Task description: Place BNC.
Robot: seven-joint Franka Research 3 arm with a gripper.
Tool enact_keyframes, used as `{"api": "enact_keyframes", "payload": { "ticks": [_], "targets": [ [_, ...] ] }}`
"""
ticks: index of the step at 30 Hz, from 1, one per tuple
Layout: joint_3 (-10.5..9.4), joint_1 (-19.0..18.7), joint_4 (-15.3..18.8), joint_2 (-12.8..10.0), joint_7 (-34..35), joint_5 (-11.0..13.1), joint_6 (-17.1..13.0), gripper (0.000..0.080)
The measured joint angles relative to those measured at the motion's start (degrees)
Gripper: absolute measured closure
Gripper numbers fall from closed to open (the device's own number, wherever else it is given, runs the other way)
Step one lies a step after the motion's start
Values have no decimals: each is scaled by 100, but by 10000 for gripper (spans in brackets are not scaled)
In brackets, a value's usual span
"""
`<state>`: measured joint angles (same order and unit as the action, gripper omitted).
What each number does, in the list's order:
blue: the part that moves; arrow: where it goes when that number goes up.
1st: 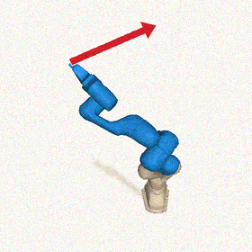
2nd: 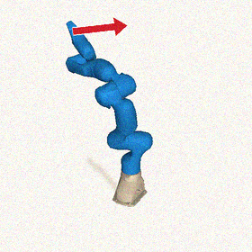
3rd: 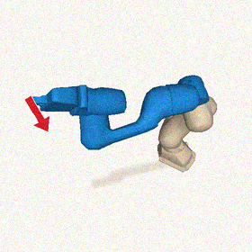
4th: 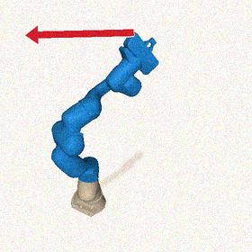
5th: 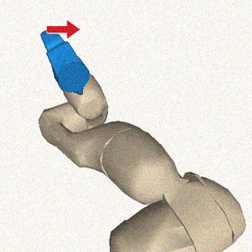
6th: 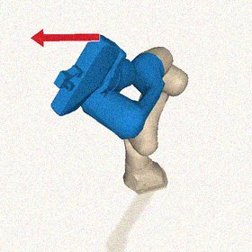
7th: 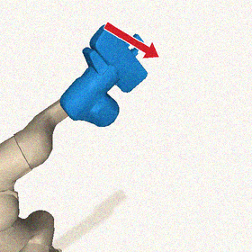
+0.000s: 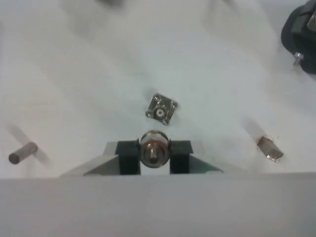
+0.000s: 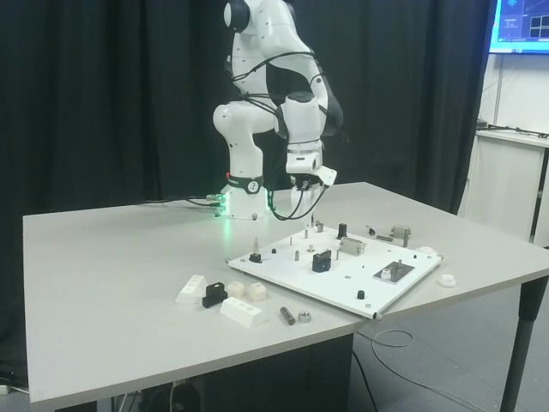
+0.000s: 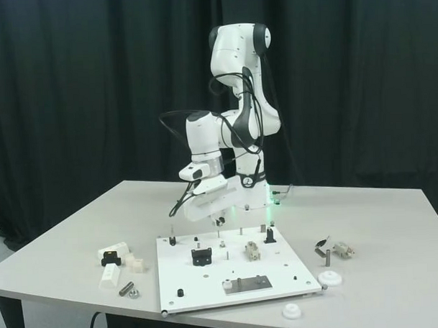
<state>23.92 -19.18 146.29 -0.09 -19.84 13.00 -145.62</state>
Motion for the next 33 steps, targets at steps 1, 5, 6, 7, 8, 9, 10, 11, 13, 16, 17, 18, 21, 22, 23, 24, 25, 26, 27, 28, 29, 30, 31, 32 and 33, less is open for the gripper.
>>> {"api": "enact_keyframes", "payload": {
  "ticks": [1,5,6,7,8,9,10,11,13,16,17,18,21,22,23,24,25,26,27,28,29,30,31,32,33],
  "targets": [
    [2,0,-1,0,0,0,2,680],
    [4,0,-3,0,0,0,11,680],
    [4,0,-3,0,0,0,12,680],
    [4,0,-4,0,0,0,13,680],
    [4,0,-5,0,0,0,14,680],
    [4,0,-6,0,2,0,16,680],
    [4,0,-8,0,3,0,18,680],
    [4,0,-11,0,4,0,20,680],
    [3,0,-16,0,4,0,25,680],
    [-1,0,-24,0,9,0,31,680],
    [-3,0,-26,0,10,0,32,680],
    [-5,0,-28,0,12,0,34,680],
    [-9,-5,-35,1,29,0,35,680],
    [-11,-6,-38,1,36,0,35,680],
    [-13,-6,-40,2,44,0,35,680],
    [-16,-6,-43,2,52,0,35,680],
    [-19,-7,-46,3,59,0,35,680],
    [-22,-7,-49,4,65,0,35,680],
    [-25,-7,-52,5,72,0,35,680],
    [-27,-7,-55,6,79,0,35,680],
    [-29,-8,-57,8,89,0,35,680],
    [-30,-10,-60,9,101,0,35,680],
    [-32,-11,-62,10,111,0,35,680],
    [-33,-14,-64,12,116,0,35,680],
    [-33,-17,-66,14,117,0,35,680]
  ]
}}
